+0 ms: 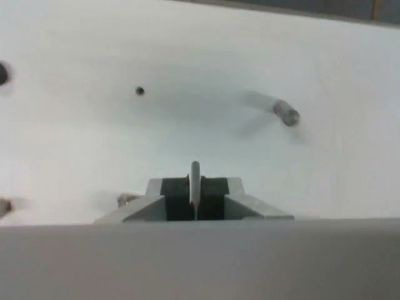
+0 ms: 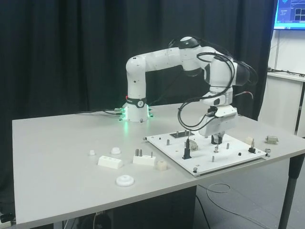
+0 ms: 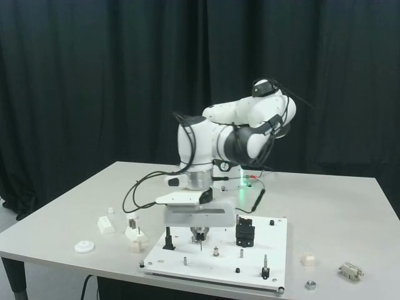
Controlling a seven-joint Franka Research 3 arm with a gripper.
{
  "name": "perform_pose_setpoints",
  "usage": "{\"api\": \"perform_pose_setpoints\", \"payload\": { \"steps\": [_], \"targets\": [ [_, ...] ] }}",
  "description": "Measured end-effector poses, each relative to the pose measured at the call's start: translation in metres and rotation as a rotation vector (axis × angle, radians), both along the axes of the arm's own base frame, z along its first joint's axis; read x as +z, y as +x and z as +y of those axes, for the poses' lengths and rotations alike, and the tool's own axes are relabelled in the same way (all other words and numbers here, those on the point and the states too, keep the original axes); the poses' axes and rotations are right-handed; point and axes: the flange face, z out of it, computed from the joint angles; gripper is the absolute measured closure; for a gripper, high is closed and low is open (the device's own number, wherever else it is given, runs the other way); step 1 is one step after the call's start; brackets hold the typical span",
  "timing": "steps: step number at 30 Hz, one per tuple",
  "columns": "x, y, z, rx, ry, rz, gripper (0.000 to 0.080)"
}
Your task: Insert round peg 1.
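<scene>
We see the white arm's hand [image 1: 195,199] clamped on a thin grey round metal peg [image 1: 195,181], whose tip points down toward the white square assembly board [image 2: 205,157]. In both room views the hand [image 3: 199,234] hangs just above the board's middle, the peg [image 3: 200,244] near the surface; we cannot tell whether it touches. From the wrist camera, a short grey post [image 1: 284,112] stands on the board at about 2 o'clock from the peg, and a small black hole [image 1: 139,91] at about 11 o'clock. The board lies on the grey table [image 2: 57,152].
</scene>
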Motion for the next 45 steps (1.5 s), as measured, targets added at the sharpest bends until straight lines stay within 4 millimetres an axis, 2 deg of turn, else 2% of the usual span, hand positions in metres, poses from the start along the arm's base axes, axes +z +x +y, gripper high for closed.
{"api": "perform_pose_setpoints", "payload": {
  "steps": [8, 19, 45],
  "targets": [
    [-0.009, 0.004, 0.022, -0.004, -0.043, -0.041, 0.0771],
    [-0.010, 0.010, 0.037, -0.004, -0.054, -0.048, 0.0771],
    [-0.020, 0.023, 0.047, 0.008, -0.066, 0.010, 0.0771]
  ]
}}
